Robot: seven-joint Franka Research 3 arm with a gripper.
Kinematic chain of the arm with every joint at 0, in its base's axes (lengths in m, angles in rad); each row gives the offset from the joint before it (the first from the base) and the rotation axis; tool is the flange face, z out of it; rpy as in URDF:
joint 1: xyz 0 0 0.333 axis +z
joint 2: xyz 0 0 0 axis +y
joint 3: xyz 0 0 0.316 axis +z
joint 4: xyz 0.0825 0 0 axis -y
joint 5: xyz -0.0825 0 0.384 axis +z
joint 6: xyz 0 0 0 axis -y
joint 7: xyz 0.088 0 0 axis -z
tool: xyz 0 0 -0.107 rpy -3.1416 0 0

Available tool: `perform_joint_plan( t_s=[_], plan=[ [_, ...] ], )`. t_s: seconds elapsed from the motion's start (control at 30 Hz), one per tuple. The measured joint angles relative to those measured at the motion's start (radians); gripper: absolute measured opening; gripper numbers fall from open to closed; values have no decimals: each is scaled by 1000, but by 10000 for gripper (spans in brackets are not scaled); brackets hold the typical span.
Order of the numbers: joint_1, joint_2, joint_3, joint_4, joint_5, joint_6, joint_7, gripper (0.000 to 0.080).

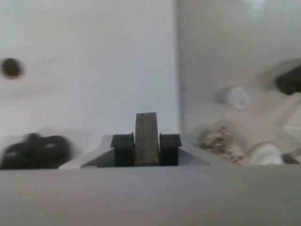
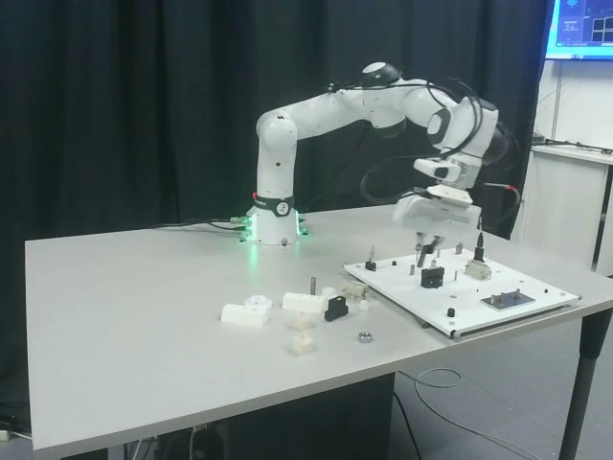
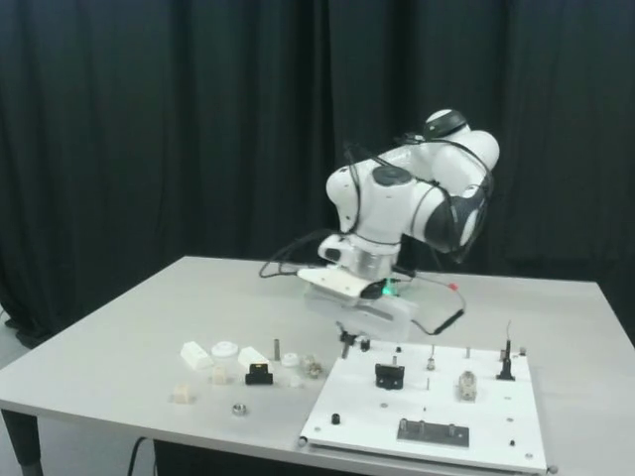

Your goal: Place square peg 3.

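Jaws (image 1: pixel 146 149) pinching square peg 3 (image 1: pixel 146 136) over white board (image 2: pixel 498 316), black block (image 2: pixel 431 277) just beside, loose white parts (image 2: pixel 278 309) at nine o'clock on grey tabletop (image 2: pixel 124 316)

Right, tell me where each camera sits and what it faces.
Wrist view: on the wrist, looking past the gripper holding a peg above the white board.
First room view: across the table, with the arm's base behind the board; whole arm shows.
Second room view: facing the arm head-on.
Both room views share arm, board, loose parts.
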Motion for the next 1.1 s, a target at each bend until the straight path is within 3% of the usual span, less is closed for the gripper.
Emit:
perform_joint_plan(
  t_s=[0.53,0.83,1.1],
  plan=[
    [-2,11,-26,-226,19,135,-176,110],
    [-9,34,-32,-357,90,248,-279,110],
    [-45,50,-26,-442,189,329,-393,110]
  ],
)
